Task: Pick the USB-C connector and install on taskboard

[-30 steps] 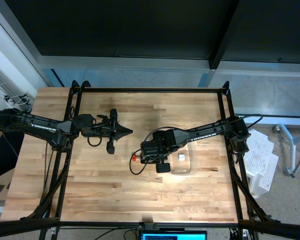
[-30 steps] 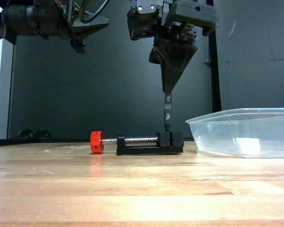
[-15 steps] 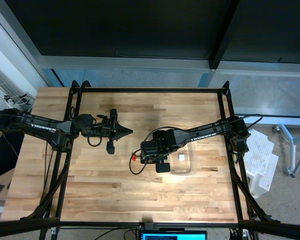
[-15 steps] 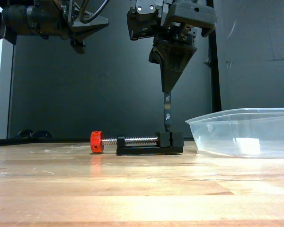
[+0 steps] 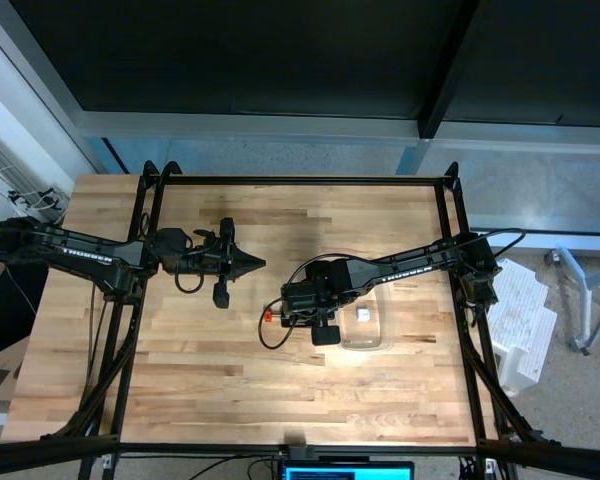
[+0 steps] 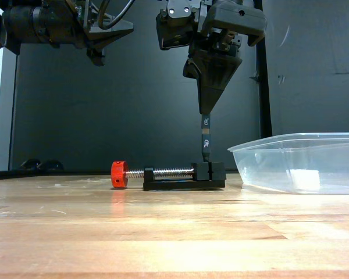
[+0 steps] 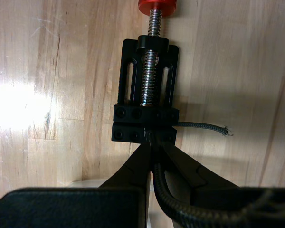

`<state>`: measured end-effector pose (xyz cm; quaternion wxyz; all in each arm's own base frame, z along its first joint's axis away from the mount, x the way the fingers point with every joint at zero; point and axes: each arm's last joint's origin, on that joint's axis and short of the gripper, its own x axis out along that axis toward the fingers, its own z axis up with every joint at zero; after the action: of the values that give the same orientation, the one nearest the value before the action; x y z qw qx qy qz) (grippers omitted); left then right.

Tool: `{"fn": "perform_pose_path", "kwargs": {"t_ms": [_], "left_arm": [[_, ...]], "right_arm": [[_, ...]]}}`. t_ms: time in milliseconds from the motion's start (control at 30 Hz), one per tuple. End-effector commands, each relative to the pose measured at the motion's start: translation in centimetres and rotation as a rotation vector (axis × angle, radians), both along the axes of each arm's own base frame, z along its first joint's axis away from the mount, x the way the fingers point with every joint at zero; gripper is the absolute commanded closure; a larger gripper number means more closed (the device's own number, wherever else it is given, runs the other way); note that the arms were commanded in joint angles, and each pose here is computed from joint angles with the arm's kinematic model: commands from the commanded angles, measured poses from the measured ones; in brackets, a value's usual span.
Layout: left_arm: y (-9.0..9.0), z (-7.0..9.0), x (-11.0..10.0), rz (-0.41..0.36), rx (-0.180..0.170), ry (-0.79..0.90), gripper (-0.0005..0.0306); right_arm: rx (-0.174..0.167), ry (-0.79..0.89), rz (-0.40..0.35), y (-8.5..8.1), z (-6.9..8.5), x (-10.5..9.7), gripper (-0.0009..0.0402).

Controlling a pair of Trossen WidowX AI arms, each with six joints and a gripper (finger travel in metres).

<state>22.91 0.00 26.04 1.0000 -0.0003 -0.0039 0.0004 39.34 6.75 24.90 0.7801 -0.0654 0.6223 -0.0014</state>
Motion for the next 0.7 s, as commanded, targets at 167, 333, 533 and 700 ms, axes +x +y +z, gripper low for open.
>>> {"fn": "perform_pose_path", "kwargs": {"t_ms": [167,333,533,700], "left_arm": [[0.0,0.0,0.0,0.0,0.0,0.0,0.03],[0.0,0.0,0.0,0.0,0.0,0.0,0.03],[0.0,0.0,0.0,0.0,0.0,0.0,0.03],[0.0,0.0,0.0,0.0,0.0,0.0,0.03]], "right_arm": [[0.003,0.002,0.003,0.0,-0.3,0.0,0.0393],[0.001,0.005,0.002,0.0,-0.5,0.0,0.0393],[-0.001,0.003,0.005,0.0,-0.9,0.0,0.0393],[0.0,-0.003,0.004,-0.1,-1.9,0.0,0.0393]]}}
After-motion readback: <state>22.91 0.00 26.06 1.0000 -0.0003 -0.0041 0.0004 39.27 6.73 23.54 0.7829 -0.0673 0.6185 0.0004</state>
